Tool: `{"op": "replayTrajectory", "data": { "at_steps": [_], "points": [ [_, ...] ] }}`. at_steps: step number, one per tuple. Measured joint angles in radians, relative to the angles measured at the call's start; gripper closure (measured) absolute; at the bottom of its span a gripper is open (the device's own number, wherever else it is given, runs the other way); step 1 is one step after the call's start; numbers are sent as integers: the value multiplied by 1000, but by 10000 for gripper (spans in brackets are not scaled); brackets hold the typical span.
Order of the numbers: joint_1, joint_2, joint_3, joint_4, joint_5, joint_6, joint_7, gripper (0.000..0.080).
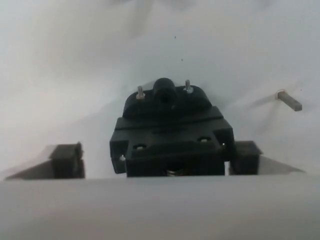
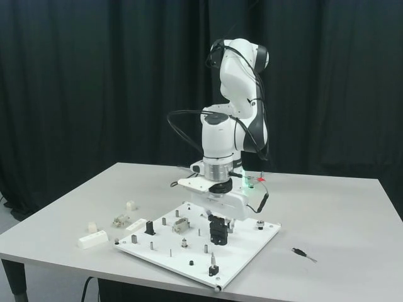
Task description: Remove D-SUB.
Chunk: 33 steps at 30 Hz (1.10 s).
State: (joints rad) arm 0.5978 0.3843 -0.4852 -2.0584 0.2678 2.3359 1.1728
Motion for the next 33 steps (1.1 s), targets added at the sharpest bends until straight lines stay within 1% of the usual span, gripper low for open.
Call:
{"op": "replayTrajectory", "data": {
  "at_steps": [4,5,9,10,17,22,33],
  "points": [
    [0,2,0,1,0,1,-28,96],
    [-1,2,0,1,-2,1,-32,272],
    [-7,2,-3,1,-6,-2,-36,272],
    [-8,2,-3,1,-6,-2,-39,414],
    [-12,2,-3,4,-6,-4,-41,414],
    [-16,-1,-3,10,-6,-14,-41,414],
    [-20,-33,-8,40,-7,-87,-41,414]
  ]
}}
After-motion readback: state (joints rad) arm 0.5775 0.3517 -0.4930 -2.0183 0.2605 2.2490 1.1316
